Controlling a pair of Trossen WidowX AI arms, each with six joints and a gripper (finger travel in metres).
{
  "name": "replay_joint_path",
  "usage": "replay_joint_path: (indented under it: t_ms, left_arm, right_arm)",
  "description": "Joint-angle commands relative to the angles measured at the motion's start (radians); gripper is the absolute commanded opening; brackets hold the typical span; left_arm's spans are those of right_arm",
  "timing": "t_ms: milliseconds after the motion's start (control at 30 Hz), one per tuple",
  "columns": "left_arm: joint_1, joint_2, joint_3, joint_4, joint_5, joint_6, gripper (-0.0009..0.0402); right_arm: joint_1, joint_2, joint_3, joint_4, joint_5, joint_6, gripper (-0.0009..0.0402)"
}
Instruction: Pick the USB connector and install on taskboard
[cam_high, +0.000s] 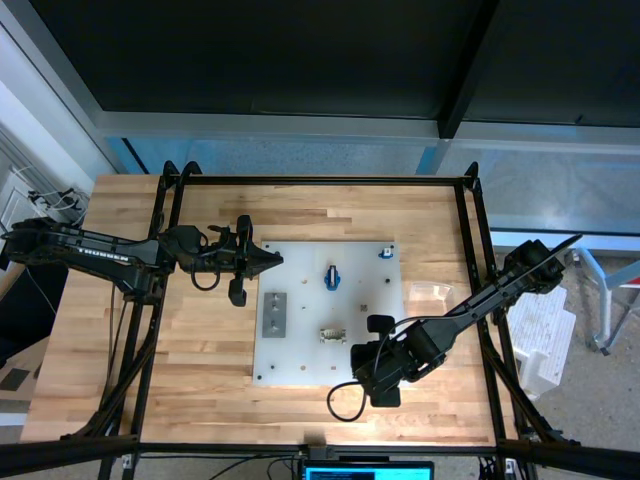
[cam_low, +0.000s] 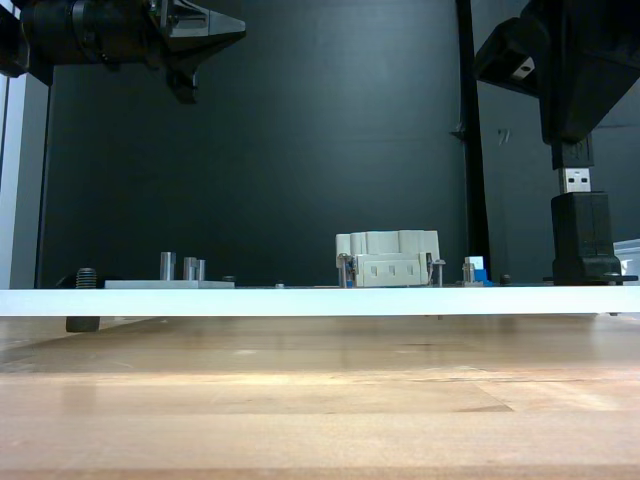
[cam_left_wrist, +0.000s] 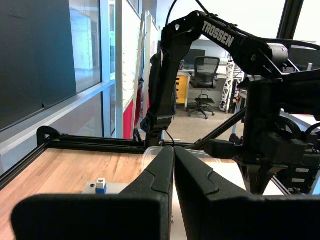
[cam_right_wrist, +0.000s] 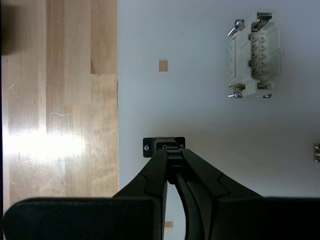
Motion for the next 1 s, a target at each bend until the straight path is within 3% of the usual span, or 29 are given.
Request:
replay_joint_path:
  t_ms: [33,1000]
  left_arm:
    - [0.000,0.000,0.000,0.000,0.000,0.000,0.0000]
    - [0.000,0.000,0.000,0.000,0.000,0.000,0.0000]
  right_arm:
    - [0.000,0.000,-0.005,0.003,-0.014,0.001,0.0000]
    - [0.002,-0.003,0.004,0.009,-0.017,-0.007,0.0000]
